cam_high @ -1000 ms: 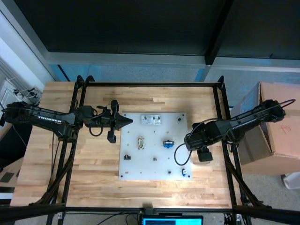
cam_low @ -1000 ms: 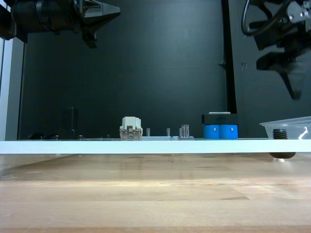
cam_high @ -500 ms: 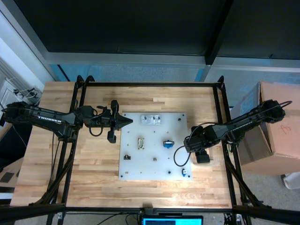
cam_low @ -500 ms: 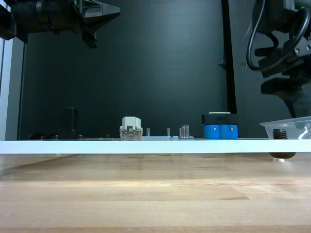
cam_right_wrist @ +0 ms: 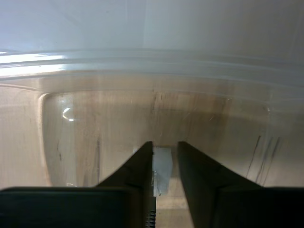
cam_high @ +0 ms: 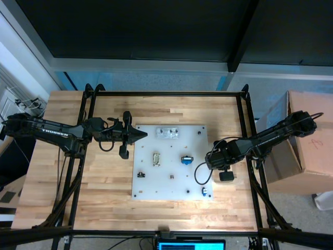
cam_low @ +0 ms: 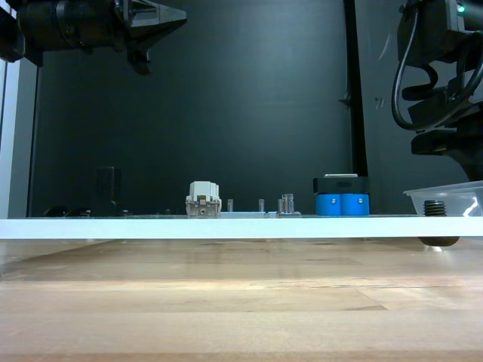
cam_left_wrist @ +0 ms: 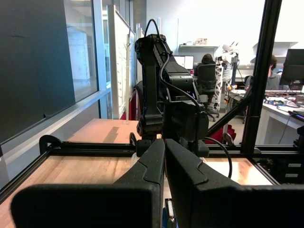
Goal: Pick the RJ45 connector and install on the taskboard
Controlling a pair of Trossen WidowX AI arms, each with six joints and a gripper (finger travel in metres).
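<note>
The wooden table (cam_high: pixel 104 182) carries the white taskboard (cam_high: pixel 156 182) at its middle. A clear plastic bin (cam_low: pixel 444 192) sits just off the board's 3 o'clock edge.

The left arm (cam_high: pixel 47 130) reaches in from 9 o'clock. The left gripper (cam_high: pixel 140 134) hangs high over the board's 10 o'clock edge with its tips aimed toward 3 o'clock. In the left wrist view its two fingers (cam_left_wrist: pixel 152 161) meet along one seam, closed on nothing.

The right arm (cam_high: pixel 270 133) comes in from 3 o'clock and bends down into the bin. The right gripper (cam_right_wrist: pixel 165 146) points straight down at the bin floor.

The RJ45 connector (cam_right_wrist: pixel 161 173) lies free on that floor, directly under the right gripper and in the slot between its fingers (cam_right_wrist: pixel 142 161). Those fingers stand a narrow gap apart. A sliver of floor shows between the connector and one finger, so I judge it straddled, not yet clamped.

Its long axis runs along the slot, crosswise to the closing direction, so the pads would meet its narrow flanks. The right arm is far the nearer one, and the left is well apart. The board lies toward 9 o'clock from the bin, but I cannot tell which seat is meant.

The connector looks like a small, pale, translucent block lying flat.
</note>
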